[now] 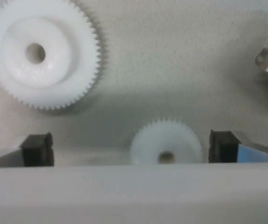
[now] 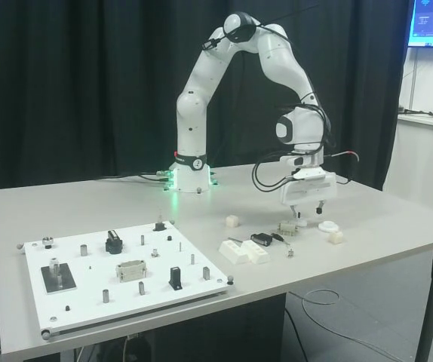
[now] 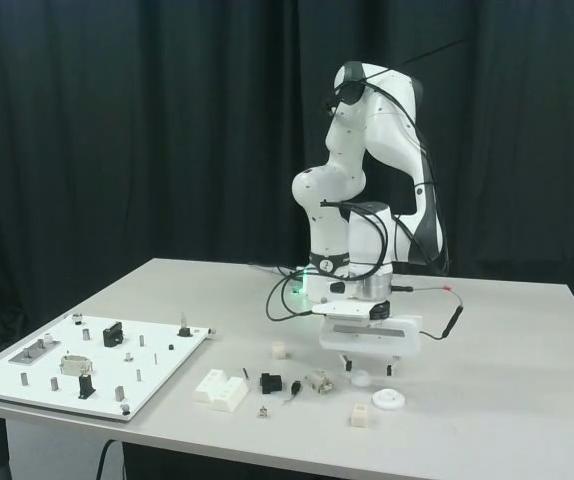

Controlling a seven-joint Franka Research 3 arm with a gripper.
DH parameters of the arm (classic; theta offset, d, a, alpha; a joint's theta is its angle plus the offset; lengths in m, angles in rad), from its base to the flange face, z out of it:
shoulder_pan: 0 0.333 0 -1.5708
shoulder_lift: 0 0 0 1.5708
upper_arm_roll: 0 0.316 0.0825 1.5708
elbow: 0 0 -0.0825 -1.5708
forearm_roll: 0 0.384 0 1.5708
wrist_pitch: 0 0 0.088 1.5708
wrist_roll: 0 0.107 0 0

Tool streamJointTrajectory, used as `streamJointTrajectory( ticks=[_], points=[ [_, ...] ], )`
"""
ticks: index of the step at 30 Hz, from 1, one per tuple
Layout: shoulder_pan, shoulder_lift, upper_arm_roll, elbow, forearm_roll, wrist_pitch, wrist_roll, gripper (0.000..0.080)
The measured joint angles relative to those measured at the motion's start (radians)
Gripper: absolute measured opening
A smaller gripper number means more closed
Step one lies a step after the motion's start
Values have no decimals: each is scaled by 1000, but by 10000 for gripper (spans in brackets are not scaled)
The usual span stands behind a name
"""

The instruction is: Remove small gear.

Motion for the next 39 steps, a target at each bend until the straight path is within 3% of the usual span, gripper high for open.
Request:
streamJointTrajectory(
  ticks=[1, 9, 10, 19, 39],
  points=[
    [0, -1, 0, 0, 0, 1, 0, 711],
    [0, -14, -4, 3, 0, 2, 0, 711],
    [0, -16, -4, 3, 0, 2, 0, 796],
    [0, -27, -16, 9, -5, 4, 0, 799],
    [-1, -39, -45, 27, -60, 4, -4, 800]
  ],
)
